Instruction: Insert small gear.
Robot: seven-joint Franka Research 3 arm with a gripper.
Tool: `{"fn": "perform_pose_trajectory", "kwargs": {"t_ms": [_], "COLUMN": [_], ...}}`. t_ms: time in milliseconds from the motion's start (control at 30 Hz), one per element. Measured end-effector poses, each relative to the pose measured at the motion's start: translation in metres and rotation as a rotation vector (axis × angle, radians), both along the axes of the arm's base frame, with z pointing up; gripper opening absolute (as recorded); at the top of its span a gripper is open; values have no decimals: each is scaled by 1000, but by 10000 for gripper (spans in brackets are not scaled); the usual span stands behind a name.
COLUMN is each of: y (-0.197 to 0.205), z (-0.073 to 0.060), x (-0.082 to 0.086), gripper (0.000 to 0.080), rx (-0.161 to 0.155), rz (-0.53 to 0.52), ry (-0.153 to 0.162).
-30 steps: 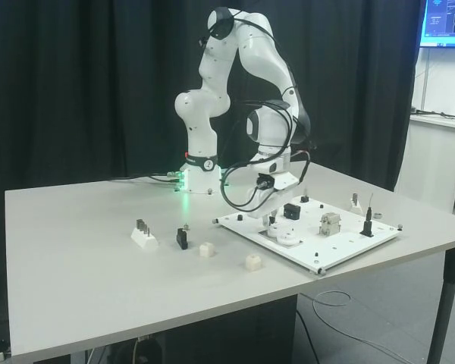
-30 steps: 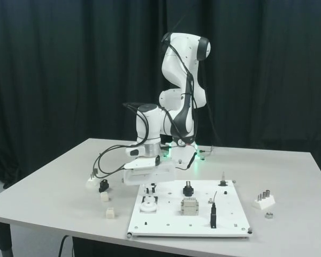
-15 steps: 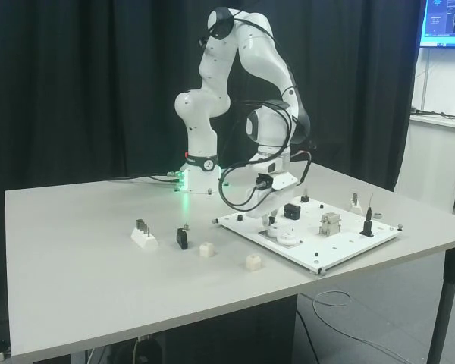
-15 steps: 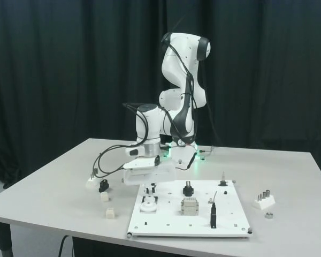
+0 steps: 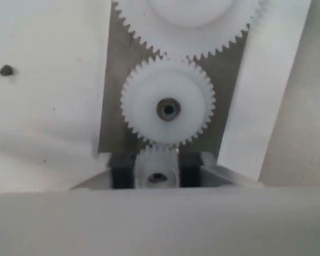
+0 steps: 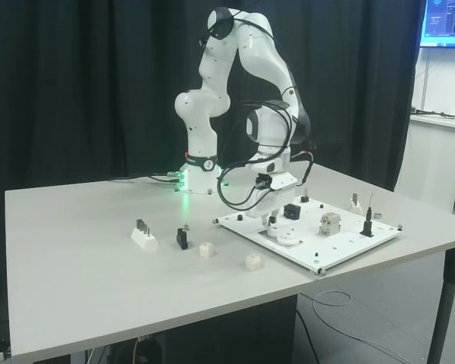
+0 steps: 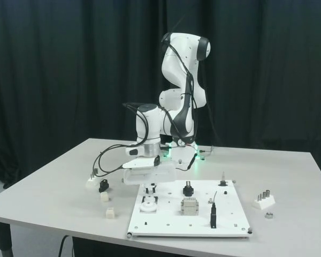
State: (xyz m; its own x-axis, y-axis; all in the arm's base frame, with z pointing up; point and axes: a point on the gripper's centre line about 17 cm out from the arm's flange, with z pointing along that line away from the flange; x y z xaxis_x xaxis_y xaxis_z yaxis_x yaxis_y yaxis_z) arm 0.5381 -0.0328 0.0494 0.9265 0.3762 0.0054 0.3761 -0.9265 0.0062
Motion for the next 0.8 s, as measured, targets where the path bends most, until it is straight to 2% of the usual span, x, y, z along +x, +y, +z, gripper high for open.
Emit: {"fn": "perform_pose_trajectory", "kwargs": {"t_ms": [67,100,267,300,467,500,800], "y": [1,2,4,4,0,-2,-20], "z": [0,1,4,5,9,10,13], "x": [0,0,2,2,4,4,4], "gripper": [141,319,319,624,624,758,758], "rx": [1,2,6,6,7,6,-9], "rz": [0,0,-7,-7,-17,-20,-48], "ry": [0,-1,-7,-8,-15,-16,-19]}}
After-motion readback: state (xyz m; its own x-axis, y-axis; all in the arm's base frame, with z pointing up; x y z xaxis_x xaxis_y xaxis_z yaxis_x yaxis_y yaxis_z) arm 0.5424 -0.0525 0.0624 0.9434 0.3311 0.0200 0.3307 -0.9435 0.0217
